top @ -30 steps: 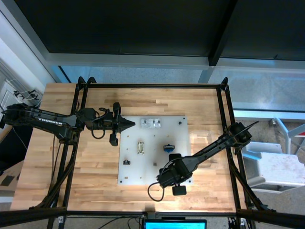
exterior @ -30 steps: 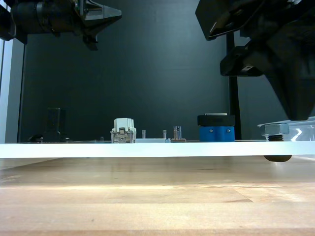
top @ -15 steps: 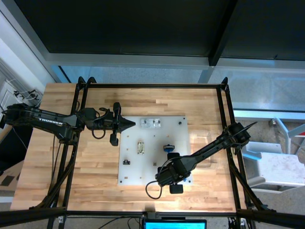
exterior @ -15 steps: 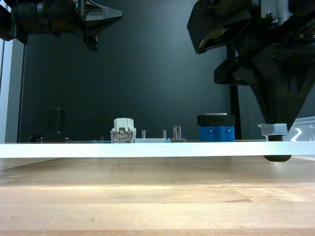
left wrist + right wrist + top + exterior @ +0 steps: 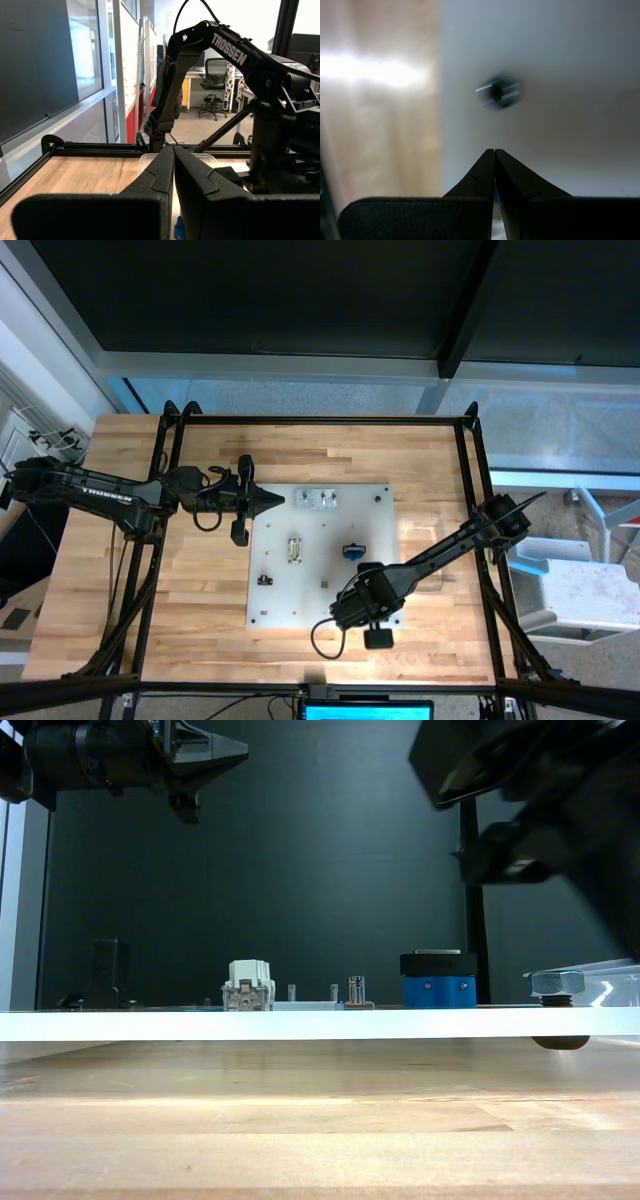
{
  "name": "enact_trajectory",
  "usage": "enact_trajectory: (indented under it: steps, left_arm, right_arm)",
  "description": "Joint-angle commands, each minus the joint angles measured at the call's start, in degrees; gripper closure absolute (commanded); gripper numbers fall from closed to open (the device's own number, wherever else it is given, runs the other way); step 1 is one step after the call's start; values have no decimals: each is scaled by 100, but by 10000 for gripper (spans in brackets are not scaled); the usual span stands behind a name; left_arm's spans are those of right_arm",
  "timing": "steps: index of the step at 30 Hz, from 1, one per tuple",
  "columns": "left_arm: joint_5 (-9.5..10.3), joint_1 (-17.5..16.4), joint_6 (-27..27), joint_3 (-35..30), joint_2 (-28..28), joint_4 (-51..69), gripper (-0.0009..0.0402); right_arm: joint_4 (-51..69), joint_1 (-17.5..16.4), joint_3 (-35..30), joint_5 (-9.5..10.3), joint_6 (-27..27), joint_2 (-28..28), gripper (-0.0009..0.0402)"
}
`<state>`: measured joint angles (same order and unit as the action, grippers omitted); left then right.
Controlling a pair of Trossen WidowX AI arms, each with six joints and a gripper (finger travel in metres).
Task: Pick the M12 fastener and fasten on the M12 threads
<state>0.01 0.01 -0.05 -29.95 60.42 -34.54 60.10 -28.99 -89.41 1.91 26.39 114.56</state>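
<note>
The silver M12 nut point(image 5: 557, 984) sits on its black ribbed stud point(image 5: 557, 1002) near the white board's point(image 5: 270, 590) near right edge, with a few ribs showing under it. In the right wrist view the nut point(image 5: 500, 92) lies blurred on the white board, ahead of the fingertips and apart from them. My right gripper point(image 5: 494, 151) hangs above the nut, shut on nothing. From above, the right gripper point(image 5: 362, 608) covers the stud. My left gripper point(image 5: 275, 499) is parked high beyond the board's far left corner, shut and empty point(image 5: 173, 150).
On the board stand a blue block point(image 5: 353, 551), a white connector point(image 5: 294, 549), a silver post point(image 5: 357, 990) and a black post point(image 5: 378, 494) at the far right corner. A clear tray point(image 5: 432, 562) lies right of the board, under the right arm.
Half a second ago the right gripper's tips stood on the nut. It has since lifted off and back to the right, and the nut stays on the stud. The left arm is still.
</note>
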Motion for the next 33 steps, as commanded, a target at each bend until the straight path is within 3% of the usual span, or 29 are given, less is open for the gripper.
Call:
enact_trajectory:
  steps: [1, 4, 12, 16, 22, 24, 27, 28, 31, 33]
  left_arm:
    - [0, 0, 2, 0, 0, 0, 393]
    - [0, 0, 2, 0, 0, -2, 393]
    - [0, -2, 2, 0, 4, 0, 393]
    - [0, -2, 2, 0, 2, -2, 393]
    - [0, -2, 2, 0, 2, 0, 393]
    - [0, 0, 2, 0, 4, 0, 393]
    - [0, 0, 2, 0, 2, 0, 393]
    - [0, -2, 2, 0, 4, 0, 393]
    - [0, 0, 2, 0, 4, -2, 393]
    - [0, -2, 2, 0, 2, 0, 393]
  right_arm:
    - [-44, 4, -2, -363, 11, -9, 393]
    - [-109, 17, 0, -623, 11, 9, 393]
    - [-350, 35, 9, -616, 33, 22, 393]
    - [-387, 37, 13, -470, 33, 120, 393]
    - [-378, 37, 13, -468, 37, 146, 393]
    - [-385, 37, 13, -299, 37, 138, 393]
    - [-389, 35, 13, 522, -63, 114, 393]
    - [-387, 37, 13, 656, -83, 111, 393]
    - [-356, 33, 13, 673, -83, 83, 393]
    - [-297, 31, 13, 472, -59, 76, 393]
